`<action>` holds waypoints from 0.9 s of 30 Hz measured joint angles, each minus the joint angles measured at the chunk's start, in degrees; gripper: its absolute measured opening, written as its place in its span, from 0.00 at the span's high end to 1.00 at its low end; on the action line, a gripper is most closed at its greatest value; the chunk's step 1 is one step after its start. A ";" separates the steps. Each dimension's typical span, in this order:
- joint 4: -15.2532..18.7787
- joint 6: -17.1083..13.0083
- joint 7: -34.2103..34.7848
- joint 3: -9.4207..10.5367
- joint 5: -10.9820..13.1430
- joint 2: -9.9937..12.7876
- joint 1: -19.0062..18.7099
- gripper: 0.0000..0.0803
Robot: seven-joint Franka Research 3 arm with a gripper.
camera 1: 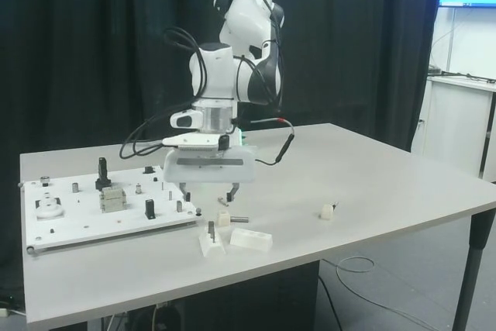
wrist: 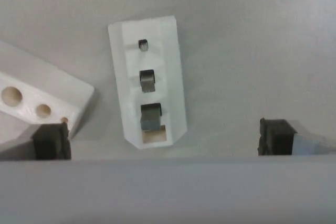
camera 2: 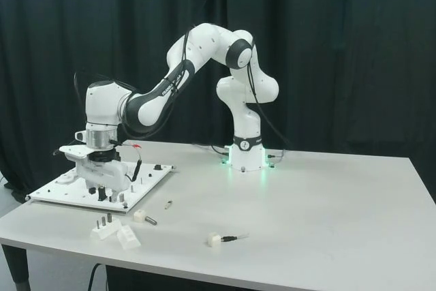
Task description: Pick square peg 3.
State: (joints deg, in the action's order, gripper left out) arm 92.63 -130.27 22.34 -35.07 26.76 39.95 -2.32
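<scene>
We see the white robot arm [camera 2: 170,80] reach over the grey tabletop [camera 2: 327,202]. Its gripper [wrist: 163,142] hangs in the air with its two black fingers [wrist: 51,141] spread wide apart, and nothing is between them.

Under the gripper, on the tabletop, lies a small white block [wrist: 148,80] with three dark square pegs standing in a row. In the wrist view the biggest peg [wrist: 150,117] is nearest the gripper, the middle peg [wrist: 147,80] comes next, and the smallest peg [wrist: 143,45] is farthest away. We cannot tell which one is number 3. No finger touches any peg.

Just beside this block lies another white block [wrist: 39,98] with round holes in it.

In the first room view the peg block [camera 1: 211,242] sits near the front edge of the tabletop, at about 5 o'clock from the big white board [camera 1: 101,218] full of small parts. A small white piece [camera 1: 328,211] lies well apart at 3 o'clock.
</scene>
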 joint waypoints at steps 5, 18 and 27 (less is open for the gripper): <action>-0.04 0.00 -2.50 0.93 -0.04 0.36 0.70 0.00; -1.97 -0.30 -5.43 2.77 -0.04 3.13 2.49 0.00; -3.34 -0.30 -5.63 3.04 -0.05 5.21 3.06 0.00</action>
State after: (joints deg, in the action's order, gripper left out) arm 89.29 -130.57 16.71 -32.03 26.72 45.17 0.75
